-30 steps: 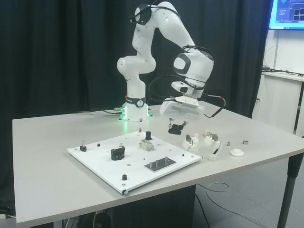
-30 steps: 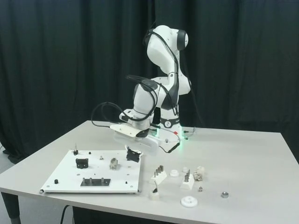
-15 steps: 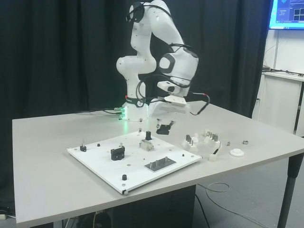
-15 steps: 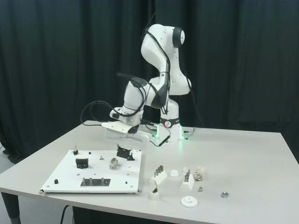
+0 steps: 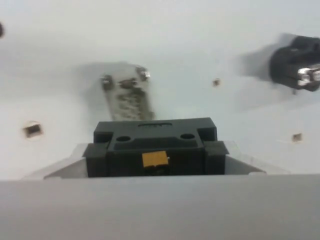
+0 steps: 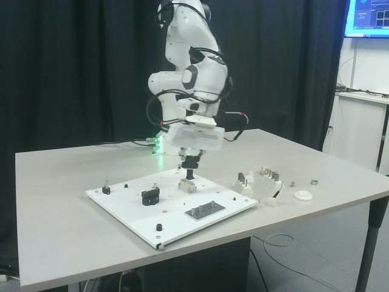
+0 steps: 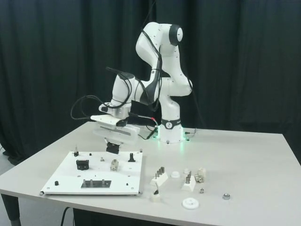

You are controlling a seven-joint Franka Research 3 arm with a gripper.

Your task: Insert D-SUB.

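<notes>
The gripper is clamped on the black D-SUB connector, which hangs clear of the white board and just above the small grey socket block near the board's middle. In the wrist view the socket block lies just beyond the held connector, not touching it. Small white fixtures sit on the grey bench beyond the board's edge, well apart from the gripper.
</notes>
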